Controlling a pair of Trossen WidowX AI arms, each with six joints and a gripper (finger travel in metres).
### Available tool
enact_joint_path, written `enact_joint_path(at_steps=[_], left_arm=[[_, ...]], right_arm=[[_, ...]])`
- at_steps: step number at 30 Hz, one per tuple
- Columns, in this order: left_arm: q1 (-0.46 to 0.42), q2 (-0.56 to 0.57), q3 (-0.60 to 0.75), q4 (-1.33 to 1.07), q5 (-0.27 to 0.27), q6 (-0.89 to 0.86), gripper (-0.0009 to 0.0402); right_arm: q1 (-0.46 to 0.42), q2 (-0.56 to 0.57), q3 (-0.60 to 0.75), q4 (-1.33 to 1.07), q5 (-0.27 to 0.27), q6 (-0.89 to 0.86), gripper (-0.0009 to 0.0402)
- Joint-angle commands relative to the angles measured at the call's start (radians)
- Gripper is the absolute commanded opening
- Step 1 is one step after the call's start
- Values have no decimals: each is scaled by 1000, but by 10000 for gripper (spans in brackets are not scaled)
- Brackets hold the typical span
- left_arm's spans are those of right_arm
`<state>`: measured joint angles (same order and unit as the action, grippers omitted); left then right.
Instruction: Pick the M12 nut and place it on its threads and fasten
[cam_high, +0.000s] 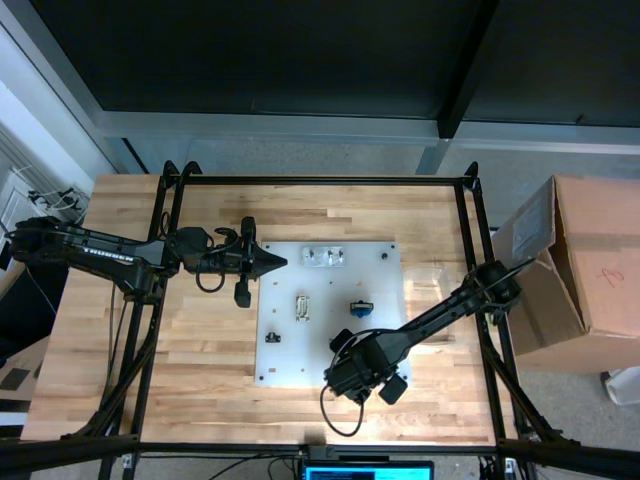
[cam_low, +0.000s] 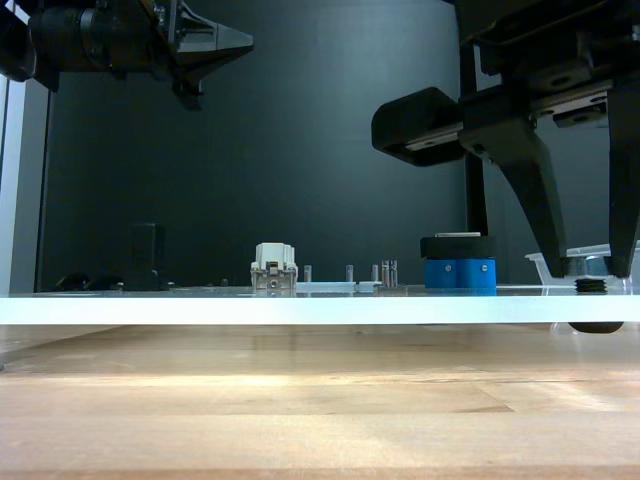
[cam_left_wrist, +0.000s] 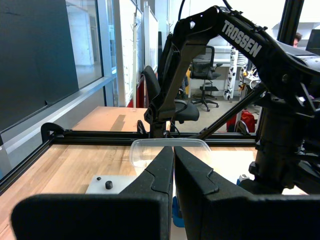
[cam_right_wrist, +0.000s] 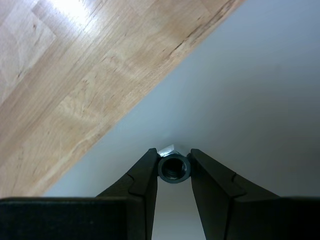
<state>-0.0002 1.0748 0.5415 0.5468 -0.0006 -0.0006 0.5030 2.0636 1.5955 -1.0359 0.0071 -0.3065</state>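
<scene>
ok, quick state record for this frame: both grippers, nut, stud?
left gripper: shut, nothing in it, raised high over the far left part of the board
right gripper: shut on the M12 nut, pointing down at the board's near right edge
M12 nut: held between the right gripper's fingertips, bore toward the wrist camera
stud: directly under those fingertips, ribs showing
nut on its stud: cannot tell

Left gripper (cam_high: 281, 262) hovers high, fingers together; right gripper (cam_low: 592, 266) low, apparently pinching the nut (cam_right_wrist: 174, 168).
</scene>
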Motion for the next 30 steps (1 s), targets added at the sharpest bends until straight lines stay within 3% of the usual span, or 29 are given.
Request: enact_joint_path(at_steps=[1,30], left_arm=[[0,0,0,0,0,0,0],[0,0,0,0,0,0,0]], right_arm=[[2,-15,-31,39,-1,11,23],[3,-74,-167,194,2,142,23]])
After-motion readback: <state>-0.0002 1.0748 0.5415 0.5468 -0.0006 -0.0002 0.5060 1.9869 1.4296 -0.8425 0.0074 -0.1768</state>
